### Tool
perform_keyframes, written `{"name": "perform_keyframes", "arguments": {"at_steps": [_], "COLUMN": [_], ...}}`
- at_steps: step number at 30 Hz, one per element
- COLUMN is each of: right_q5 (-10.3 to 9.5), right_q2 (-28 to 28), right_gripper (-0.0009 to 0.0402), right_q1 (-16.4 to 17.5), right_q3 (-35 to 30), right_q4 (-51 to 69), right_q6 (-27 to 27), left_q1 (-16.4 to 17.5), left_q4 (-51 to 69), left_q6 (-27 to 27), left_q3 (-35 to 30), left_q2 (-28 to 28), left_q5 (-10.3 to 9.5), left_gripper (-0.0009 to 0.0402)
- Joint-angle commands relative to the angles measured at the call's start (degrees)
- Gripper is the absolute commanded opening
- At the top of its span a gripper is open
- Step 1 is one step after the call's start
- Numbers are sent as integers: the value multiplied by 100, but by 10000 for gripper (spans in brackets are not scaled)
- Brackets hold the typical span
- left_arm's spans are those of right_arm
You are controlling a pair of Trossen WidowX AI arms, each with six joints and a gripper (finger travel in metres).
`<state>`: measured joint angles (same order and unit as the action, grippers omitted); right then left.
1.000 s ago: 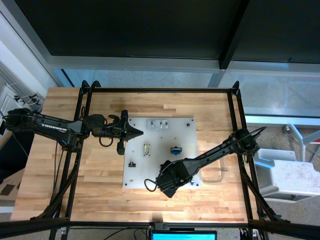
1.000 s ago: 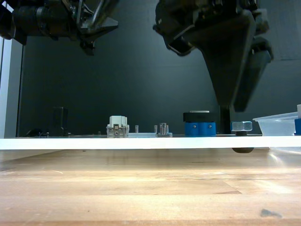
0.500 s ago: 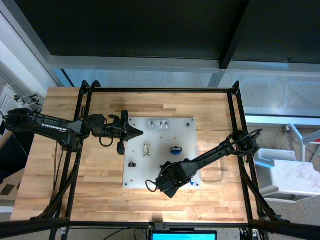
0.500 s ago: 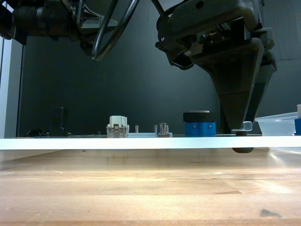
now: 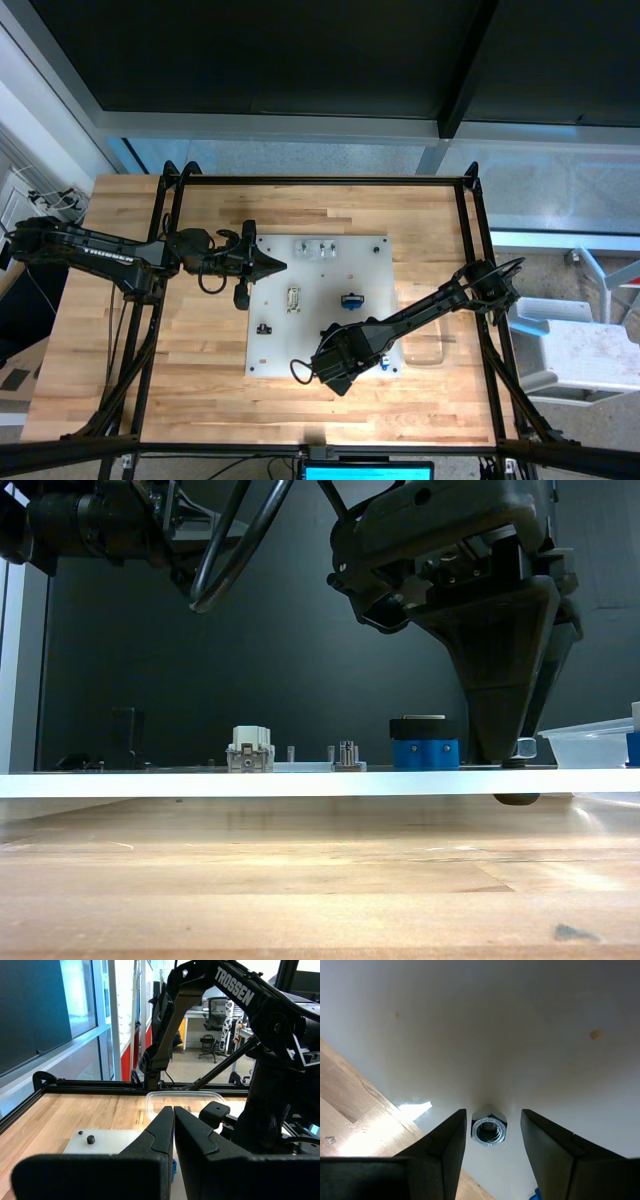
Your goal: Unfasten the M12 fastener and place in the container
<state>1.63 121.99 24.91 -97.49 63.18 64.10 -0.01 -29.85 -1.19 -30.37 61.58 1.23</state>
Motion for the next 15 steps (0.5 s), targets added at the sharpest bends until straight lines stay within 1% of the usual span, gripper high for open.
{"name": "perform_keyframes", "arguments": {"at_steps": [1, 11, 15], "right_q5": [-20, -22, -31], "right_q2": [-7, -7, -7], "right_gripper": [122, 48, 22], "right_q1": [-2, -2, -2], "right_q3": [7, 7, 7], "right_q4": [-13, -17, -50], "right_q6": [-4, -59, -334], "left_q1": [0, 0, 0], "left_q4": [-2, -2, -2], "left_q6": [2, 2, 2], "left_q3": [0, 0, 0], "left_q2": [2, 2, 2], "left_q5": [0, 0, 0], "left_gripper": [0, 0, 0]}}
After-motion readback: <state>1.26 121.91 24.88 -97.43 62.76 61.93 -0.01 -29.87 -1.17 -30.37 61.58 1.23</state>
